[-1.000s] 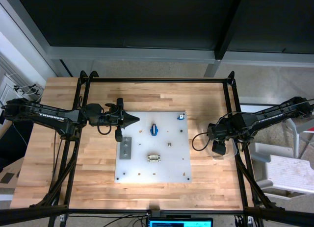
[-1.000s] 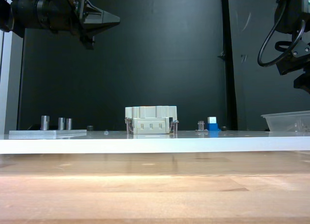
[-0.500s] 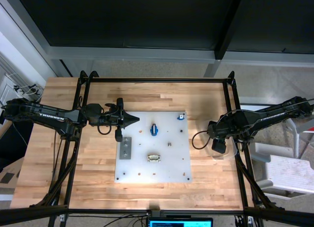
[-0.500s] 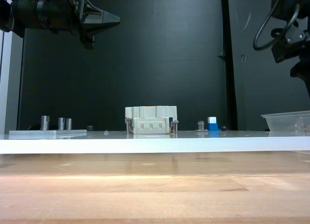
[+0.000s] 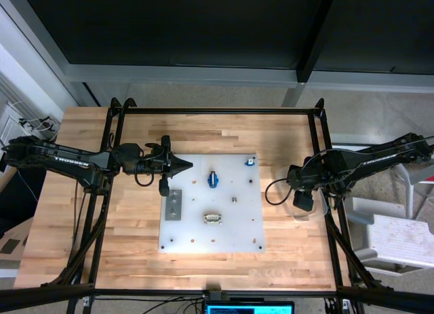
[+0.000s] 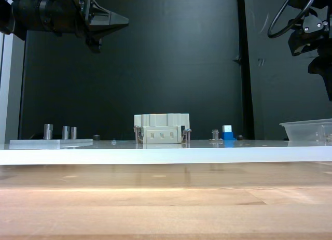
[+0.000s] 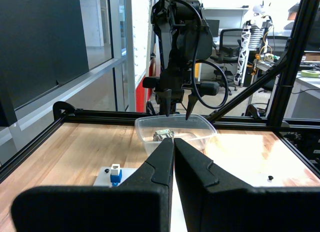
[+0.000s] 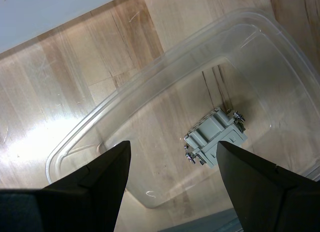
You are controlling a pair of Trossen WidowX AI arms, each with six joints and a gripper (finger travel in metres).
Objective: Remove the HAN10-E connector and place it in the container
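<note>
The right gripper (image 7: 178, 113) is hanging above the container (image 7: 145, 132), a clear plastic tub with rounded corners that is sitting on the light wooden table (image 5: 122, 246) just beyond the right edge of the flat white board (image 5: 237, 236). Its two black fingers are spread apart and holding nothing. Over the last second this gripper has been lifting straight up and away from the tub. The HAN10-E connector (image 8: 215, 137), a small beige-grey rectangular block with metal screws at its ends, is lying loose on the floor of the container, directly below the spread fingers. That suggests the drop is already done and the arm is clearing away, so the task looks all but finished. A similar beige block (image 6: 162, 128) is standing on the board near its middle; it may be the base left after removal, though the views do not settle that. The left gripper (image 5: 184, 166) is hovering over the board's far left corner, its fingers pressed together on nothing, pointing across at the tub.
</note>
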